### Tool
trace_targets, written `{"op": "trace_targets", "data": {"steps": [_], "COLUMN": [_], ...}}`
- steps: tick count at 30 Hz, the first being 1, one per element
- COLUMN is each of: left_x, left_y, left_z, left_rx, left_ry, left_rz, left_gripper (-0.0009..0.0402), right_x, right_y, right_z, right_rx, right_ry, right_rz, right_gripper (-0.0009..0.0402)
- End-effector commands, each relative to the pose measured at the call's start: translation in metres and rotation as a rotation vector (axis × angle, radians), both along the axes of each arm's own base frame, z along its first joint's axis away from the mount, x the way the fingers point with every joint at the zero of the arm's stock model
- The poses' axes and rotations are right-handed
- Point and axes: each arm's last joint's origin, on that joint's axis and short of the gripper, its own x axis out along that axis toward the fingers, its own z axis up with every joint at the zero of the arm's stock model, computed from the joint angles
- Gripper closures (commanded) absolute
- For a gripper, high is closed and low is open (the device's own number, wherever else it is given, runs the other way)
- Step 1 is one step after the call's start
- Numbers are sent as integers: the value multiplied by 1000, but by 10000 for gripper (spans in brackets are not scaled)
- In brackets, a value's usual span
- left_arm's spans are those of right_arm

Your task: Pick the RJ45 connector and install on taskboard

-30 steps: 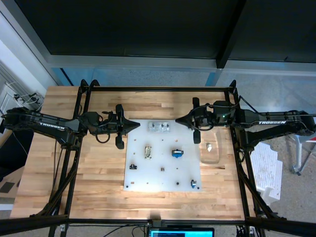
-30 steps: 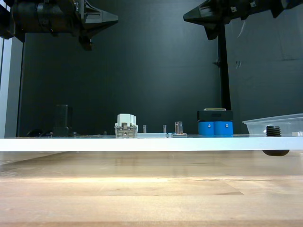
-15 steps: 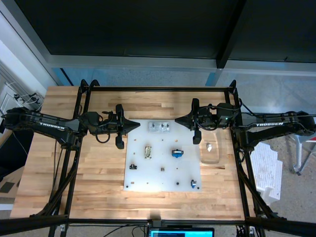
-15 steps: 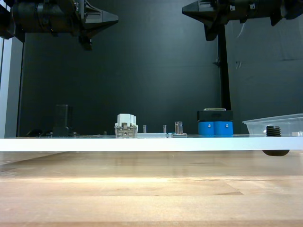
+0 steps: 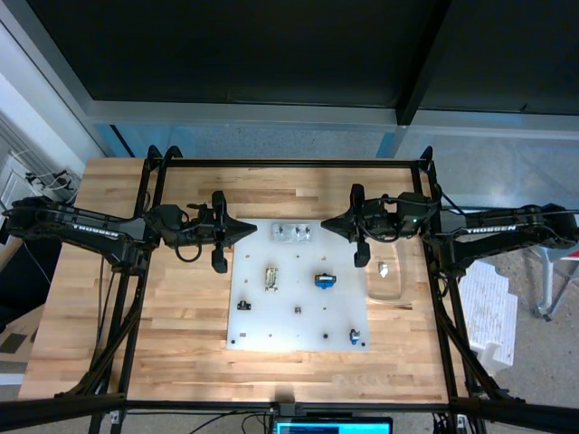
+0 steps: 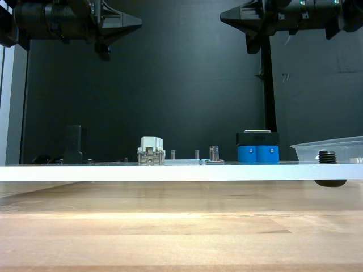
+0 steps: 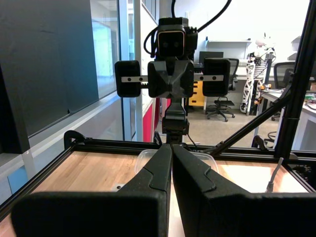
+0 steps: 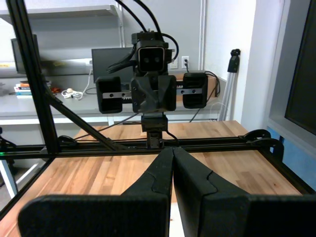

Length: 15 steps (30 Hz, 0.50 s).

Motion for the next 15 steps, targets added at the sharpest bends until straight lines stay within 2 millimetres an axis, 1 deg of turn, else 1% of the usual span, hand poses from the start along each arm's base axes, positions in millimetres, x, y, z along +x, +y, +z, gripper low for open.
{"op": "trace_targets", "data": {"steps": [1,15], "left_x": [0,0], "left_y": [0,0], "left_z": [0,0], "left_rx": [0,0], "left_ry": [-1,-1], "left_rz": [0,0], "left_gripper": [393,393], "right_x": [-1,-1], "right_y": [0,-1], "right_z": [-4,-5], "right_rx": [3,-1], "right_ry": [8,14], "right_rz": [-11,-3], "right_gripper": [393,393]}}
